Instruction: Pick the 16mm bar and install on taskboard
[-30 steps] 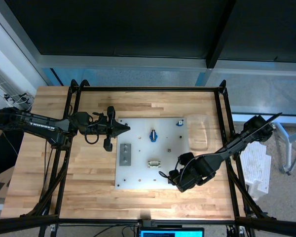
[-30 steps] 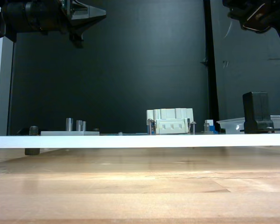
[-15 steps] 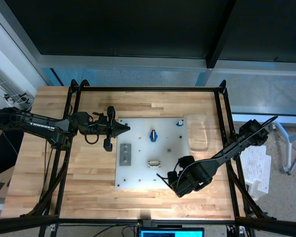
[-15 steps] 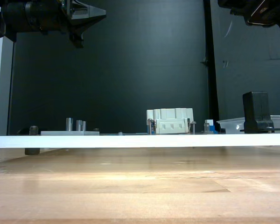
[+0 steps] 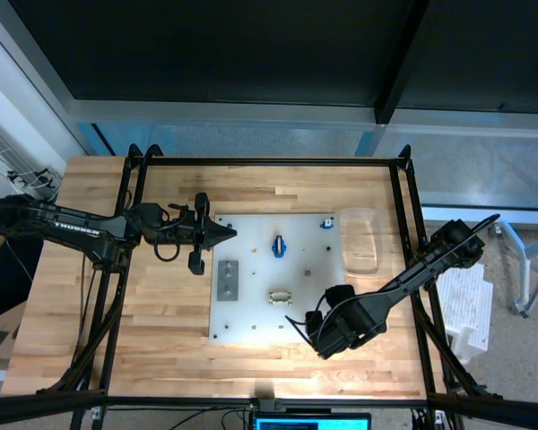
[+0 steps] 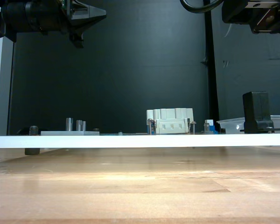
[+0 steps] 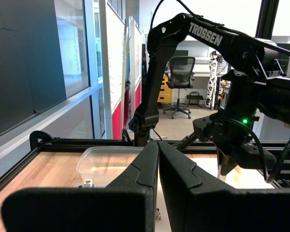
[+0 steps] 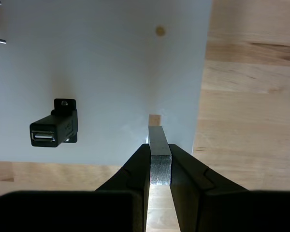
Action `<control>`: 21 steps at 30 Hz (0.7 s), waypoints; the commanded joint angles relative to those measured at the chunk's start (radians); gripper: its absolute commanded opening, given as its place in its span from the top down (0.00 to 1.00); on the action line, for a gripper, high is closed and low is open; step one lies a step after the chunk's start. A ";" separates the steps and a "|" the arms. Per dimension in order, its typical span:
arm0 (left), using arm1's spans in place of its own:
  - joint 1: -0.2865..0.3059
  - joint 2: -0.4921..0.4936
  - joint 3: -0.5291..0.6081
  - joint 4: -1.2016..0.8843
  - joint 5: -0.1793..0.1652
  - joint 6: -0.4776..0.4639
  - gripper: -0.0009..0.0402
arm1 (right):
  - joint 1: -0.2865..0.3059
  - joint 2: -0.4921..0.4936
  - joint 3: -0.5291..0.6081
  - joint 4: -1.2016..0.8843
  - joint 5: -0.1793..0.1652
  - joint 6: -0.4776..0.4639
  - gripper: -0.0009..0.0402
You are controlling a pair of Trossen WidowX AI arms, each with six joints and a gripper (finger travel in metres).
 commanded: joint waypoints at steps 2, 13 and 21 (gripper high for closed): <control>0.000 0.000 0.000 0.000 0.000 0.000 0.98 | -0.001 0.002 0.000 0.002 -0.006 0.009 0.97; 0.000 0.000 0.000 0.000 0.000 0.000 0.98 | -0.002 0.017 -0.022 0.012 -0.008 0.019 0.97; 0.000 0.000 0.000 0.000 0.000 0.000 0.98 | -0.003 0.017 -0.034 0.026 -0.008 0.038 0.97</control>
